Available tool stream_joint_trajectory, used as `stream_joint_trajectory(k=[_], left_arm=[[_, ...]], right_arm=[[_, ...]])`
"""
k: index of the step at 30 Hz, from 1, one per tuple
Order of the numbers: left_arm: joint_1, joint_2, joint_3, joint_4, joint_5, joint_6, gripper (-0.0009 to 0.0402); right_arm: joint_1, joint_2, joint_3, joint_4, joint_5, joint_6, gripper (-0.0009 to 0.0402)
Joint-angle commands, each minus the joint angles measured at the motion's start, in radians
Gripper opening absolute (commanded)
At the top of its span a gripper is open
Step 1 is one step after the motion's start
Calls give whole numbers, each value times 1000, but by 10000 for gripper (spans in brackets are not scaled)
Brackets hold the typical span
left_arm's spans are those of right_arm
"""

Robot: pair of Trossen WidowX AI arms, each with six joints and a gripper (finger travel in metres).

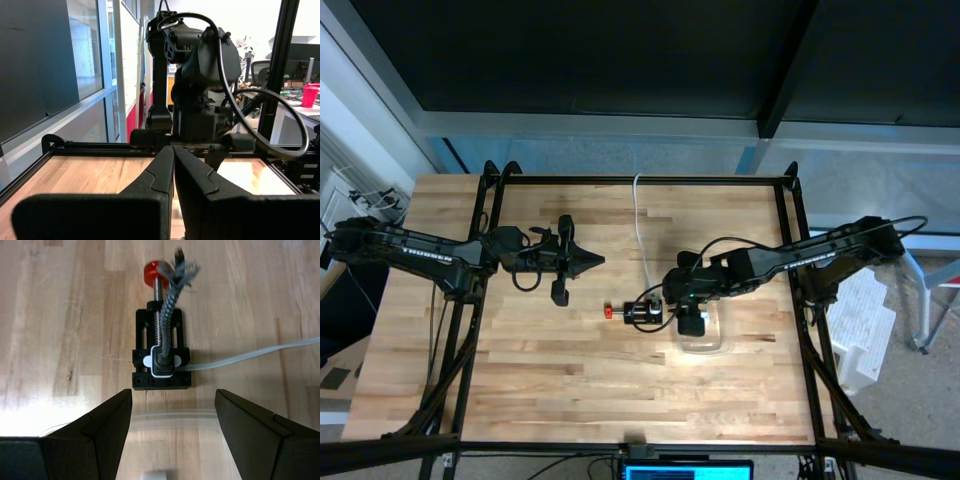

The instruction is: Remove the power plug from the receptacle and place in the container

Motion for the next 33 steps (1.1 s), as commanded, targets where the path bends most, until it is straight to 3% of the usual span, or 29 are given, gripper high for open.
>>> stream_joint_trajectory(k=[1,18,33], left_arm=[[0,0,0,0,0,0,0],[0,0,0,0,0,0,0],[0,0,0,0,0,0,0]], right_arm=[[7,33,18,6,1,0,232],[11,188,132,-1,1,-1,231],[6,202,122,-4,27,-14,213]])
